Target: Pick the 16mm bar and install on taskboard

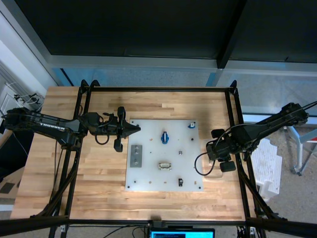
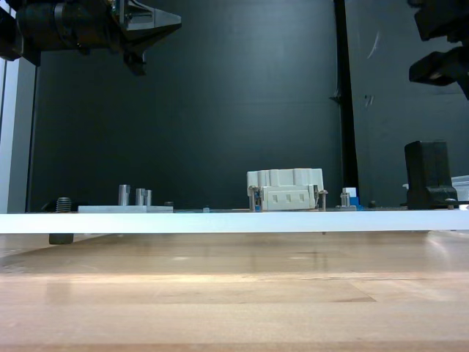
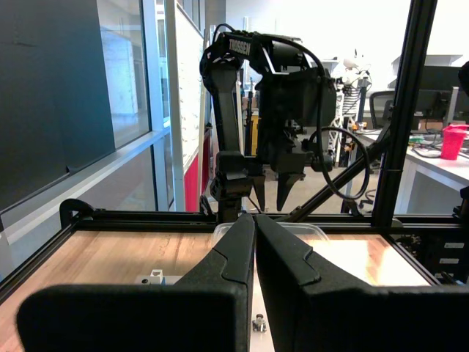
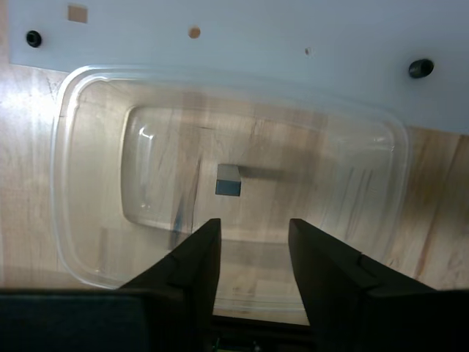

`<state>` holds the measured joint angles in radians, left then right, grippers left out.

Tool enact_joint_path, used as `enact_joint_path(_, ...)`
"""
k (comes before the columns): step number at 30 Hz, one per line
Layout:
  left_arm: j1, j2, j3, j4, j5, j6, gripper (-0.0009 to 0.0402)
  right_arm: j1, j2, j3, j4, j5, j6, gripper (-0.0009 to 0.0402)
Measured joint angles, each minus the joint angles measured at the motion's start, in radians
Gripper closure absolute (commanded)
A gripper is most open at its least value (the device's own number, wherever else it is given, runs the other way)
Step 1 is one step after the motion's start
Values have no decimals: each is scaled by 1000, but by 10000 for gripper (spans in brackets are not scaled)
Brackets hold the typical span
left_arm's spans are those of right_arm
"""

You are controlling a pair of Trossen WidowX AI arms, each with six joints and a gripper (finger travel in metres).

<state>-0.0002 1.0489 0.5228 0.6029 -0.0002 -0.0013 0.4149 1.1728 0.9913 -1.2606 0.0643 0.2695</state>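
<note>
Grey bar (image 4: pixel 228 180) sits central in the tray (image 4: pixel 67 147), maybe on end, beside the taskboard (image 4: pixel 220 18). My right pincer (image 4: pixel 253 224) hangs over it, jaws half open: I'd centre on the bar, drop straight, clear of the walls. My left pincer (image 3: pixel 253 217): closed, above the taskboard's far-left corner.

The right pincer (image 4: pixel 253 224) hangs above the tray (image 4: pixel 88 183). The tray sits on the table (image 4: pixel 22 147), just beside the right edge of the taskboard (image 4: pixel 242 37). The 16mm bar (image 4: pixel 228 180) lies in the tray's middle, below this pincer and just ahead of its fingertips, apart from the tray walls. The taskboard lies beyond the tray. The left pincer (image 1: pixel 136 129) hangs above the taskboard's far left corner, pointing toward the right pincer. On the board, the block (image 1: pixel 135 155) sits nearer than it, and the connector (image 1: pixel 165 166) sits ahead of it and nearer.
</note>
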Motion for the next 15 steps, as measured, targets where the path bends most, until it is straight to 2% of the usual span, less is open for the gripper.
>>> enact_joint_path(15,0,0,0,0,0,0,393,37,38,-63,62,22,78,181)
